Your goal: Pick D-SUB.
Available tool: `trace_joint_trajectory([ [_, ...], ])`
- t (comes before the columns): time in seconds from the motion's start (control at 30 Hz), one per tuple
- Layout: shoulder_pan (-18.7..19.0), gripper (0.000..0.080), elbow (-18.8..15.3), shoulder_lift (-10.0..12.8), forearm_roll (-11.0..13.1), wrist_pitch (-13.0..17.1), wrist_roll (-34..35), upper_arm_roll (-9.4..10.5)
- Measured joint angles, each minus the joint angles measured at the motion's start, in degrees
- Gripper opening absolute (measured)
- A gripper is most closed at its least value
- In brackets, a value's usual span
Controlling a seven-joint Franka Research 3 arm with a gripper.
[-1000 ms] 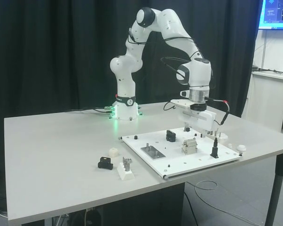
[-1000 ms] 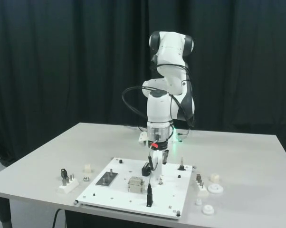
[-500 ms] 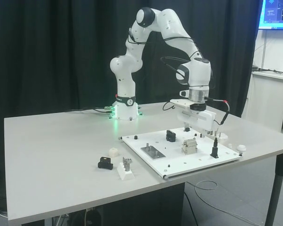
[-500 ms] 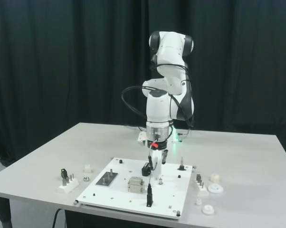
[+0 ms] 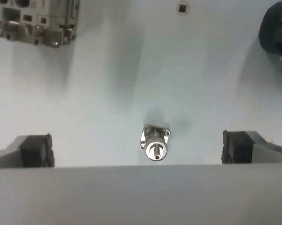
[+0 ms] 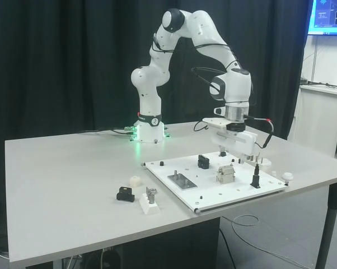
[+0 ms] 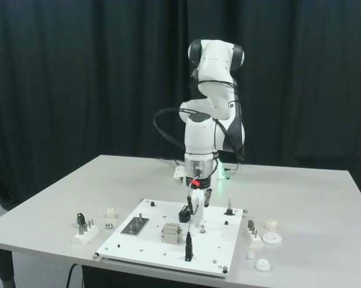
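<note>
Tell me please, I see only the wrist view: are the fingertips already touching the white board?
Observer: No. In the second room view the gripper hangs above the white board, with a gap under it.
Operator: Where does the D-SUB stand from there?
Observer: The D-SUB stands on the board, nearer its front edge than the gripper.
Operator: Is anything tall near it?
Observer: Yes, a black upright plug stands beside it, not touching it.

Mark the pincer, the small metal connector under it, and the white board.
pincer point(image 5: 136, 149): wrist view, midway between the two black fingertips.
small metal connector point(image 5: 155, 143): wrist view, on its round stub, between the open fingertips.
white board point(image 6: 241, 192): first room view, bare patch near the front edge.
</note>
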Motion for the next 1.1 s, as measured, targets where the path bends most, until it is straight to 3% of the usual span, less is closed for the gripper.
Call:
trace_joint_trajectory([
  [0.3,0.0,0.08,0.1,-0.1,-0.3,0.0,-0.4,-0.13],
  [0.63,-0.1,0.08,0.7,-0.6,-2.6,-0.7,-1.9,-1.29],
  [0.9,-0.7,0.08,2.0,-2.3,-4.7,-4.4,-6.5,-3.33],
  [1.1,-2.3,0.08,3.0,-4.5,-7.7,-8.1,-10.7,-4.07],
])
